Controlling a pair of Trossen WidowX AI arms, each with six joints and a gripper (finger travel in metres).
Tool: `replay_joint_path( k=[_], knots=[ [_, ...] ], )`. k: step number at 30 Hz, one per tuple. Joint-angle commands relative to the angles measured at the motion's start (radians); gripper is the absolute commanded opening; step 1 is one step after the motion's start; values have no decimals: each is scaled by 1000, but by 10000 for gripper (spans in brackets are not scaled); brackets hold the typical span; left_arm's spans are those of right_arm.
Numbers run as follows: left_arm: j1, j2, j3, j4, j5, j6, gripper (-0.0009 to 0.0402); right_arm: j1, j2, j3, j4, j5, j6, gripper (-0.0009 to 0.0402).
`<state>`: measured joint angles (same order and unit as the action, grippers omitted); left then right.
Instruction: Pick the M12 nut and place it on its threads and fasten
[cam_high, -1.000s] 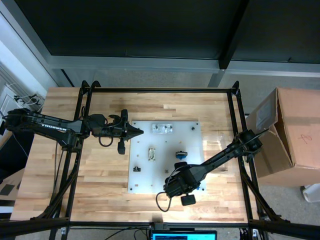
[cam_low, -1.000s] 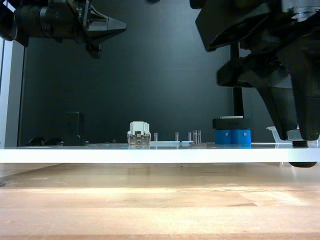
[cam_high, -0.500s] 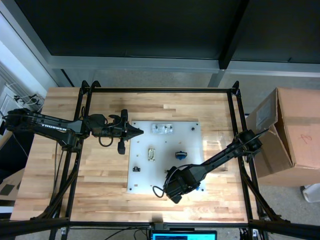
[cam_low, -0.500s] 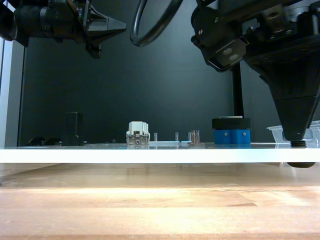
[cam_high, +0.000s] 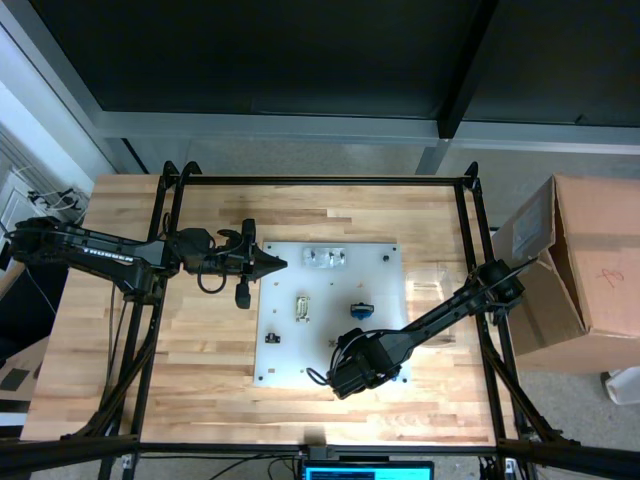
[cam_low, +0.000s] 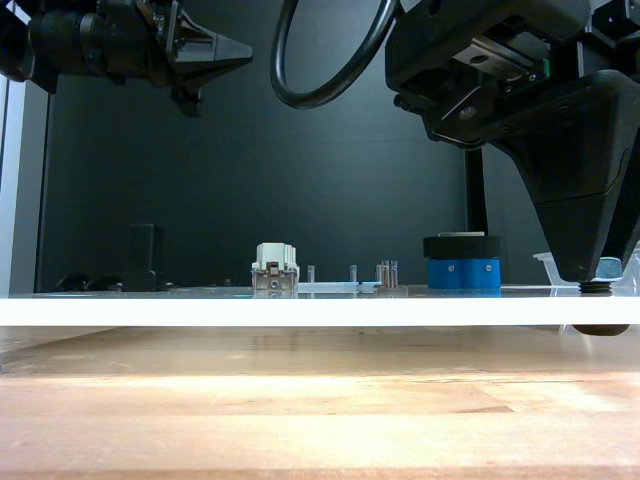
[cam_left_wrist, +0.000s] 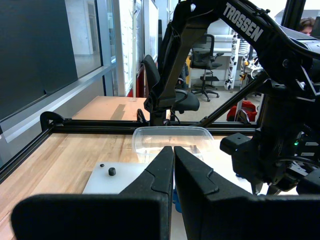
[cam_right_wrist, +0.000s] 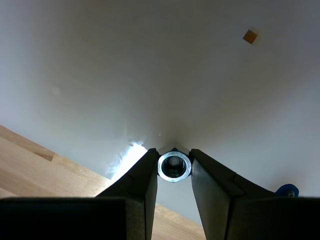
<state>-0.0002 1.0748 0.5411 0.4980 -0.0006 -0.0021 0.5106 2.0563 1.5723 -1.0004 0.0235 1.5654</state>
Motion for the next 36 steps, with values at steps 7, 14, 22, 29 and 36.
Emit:
replay_joint_path(
  k=[7, 14, 22, 29, 36],
  knots=[
    [0, 0, 0, 0, 0, 0, 0, 0, -1, 1, -3, -1, -2, 32],
    [0, 0, 0, 0, 0, 0, 0, 0, -1, 1, -3, 2, -2, 81],
    [0, 0, 0, 0, 0, 0, 0, 0, -7, 1, -3, 2, -3, 145],
    [0, 0, 0, 0, 0, 0, 0, 0, -11, 1, -4, 3, -5, 198],
    [0, 0, 0, 0, 0, 0, 0, 0, -38, 1, -4, 15, -19, 228]
  ],
)
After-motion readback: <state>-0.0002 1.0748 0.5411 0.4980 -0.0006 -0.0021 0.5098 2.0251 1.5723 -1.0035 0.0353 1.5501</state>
